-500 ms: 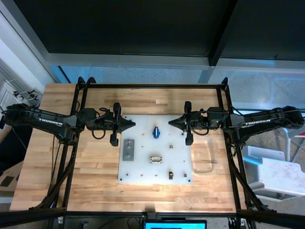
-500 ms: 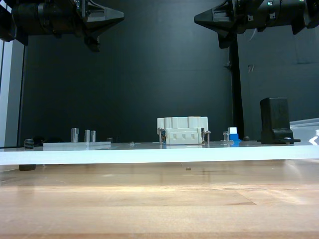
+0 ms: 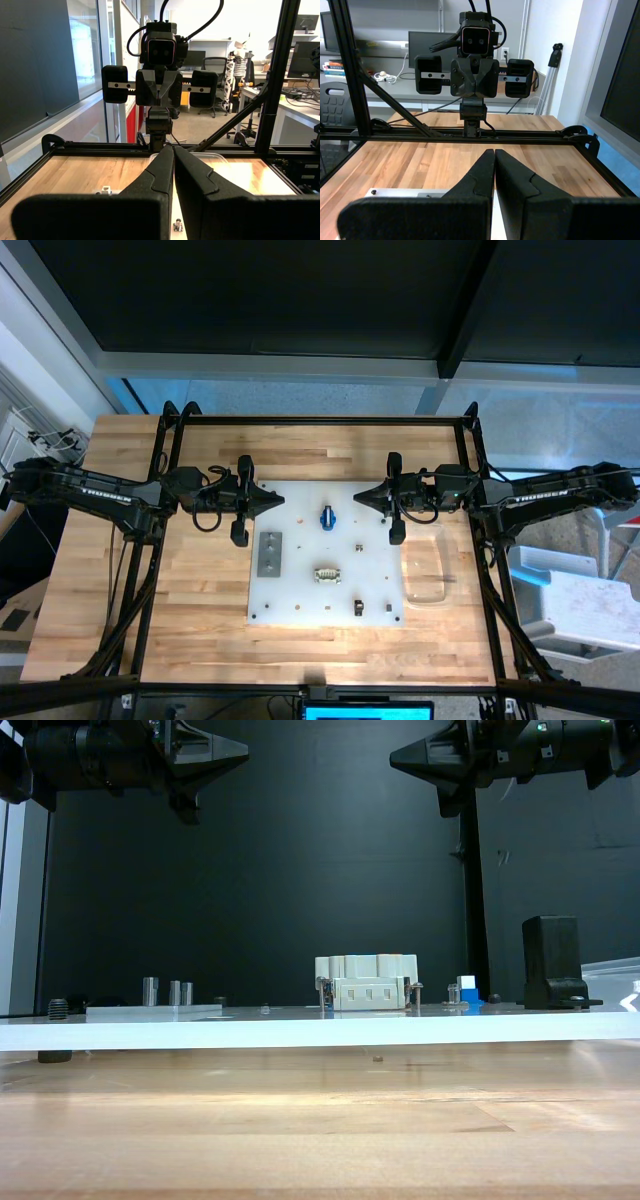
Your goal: Pick the 16mm bar from the taskboard and place it in the container
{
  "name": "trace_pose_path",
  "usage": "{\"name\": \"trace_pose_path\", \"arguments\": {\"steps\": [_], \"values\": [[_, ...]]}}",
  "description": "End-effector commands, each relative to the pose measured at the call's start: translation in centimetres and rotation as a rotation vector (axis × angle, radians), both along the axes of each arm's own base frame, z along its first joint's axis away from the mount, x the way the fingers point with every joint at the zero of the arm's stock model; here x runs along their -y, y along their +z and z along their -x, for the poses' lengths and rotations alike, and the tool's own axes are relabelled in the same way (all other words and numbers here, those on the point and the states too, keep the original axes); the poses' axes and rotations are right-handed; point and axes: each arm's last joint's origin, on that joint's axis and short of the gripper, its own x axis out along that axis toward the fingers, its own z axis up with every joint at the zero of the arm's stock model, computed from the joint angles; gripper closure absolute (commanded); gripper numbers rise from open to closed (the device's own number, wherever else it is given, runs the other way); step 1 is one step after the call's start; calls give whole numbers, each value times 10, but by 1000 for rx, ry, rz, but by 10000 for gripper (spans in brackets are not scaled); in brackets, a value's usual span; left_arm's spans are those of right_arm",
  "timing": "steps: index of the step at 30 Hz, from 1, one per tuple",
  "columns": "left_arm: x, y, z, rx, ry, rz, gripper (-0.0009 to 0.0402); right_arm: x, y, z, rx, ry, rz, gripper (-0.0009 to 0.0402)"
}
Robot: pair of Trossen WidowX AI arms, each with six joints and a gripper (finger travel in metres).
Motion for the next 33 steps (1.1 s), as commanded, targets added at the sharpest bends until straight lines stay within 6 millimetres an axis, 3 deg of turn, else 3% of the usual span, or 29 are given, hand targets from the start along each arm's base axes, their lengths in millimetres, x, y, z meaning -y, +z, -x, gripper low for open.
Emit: {"name": "trace_pose_path", "arguments": {"steps": [1, 20, 33], "values": [[0, 0, 0, 0, 0, 0, 393, 0, -2, 0, -67, 0, 0, 393], [0, 0, 0, 0, 0, 0, 393, -4, 6, -27, -660, -28, -73, 393], [0, 0, 0, 0, 0, 0, 393, -11, 17, -45, -976, -43, -81, 393]]}}
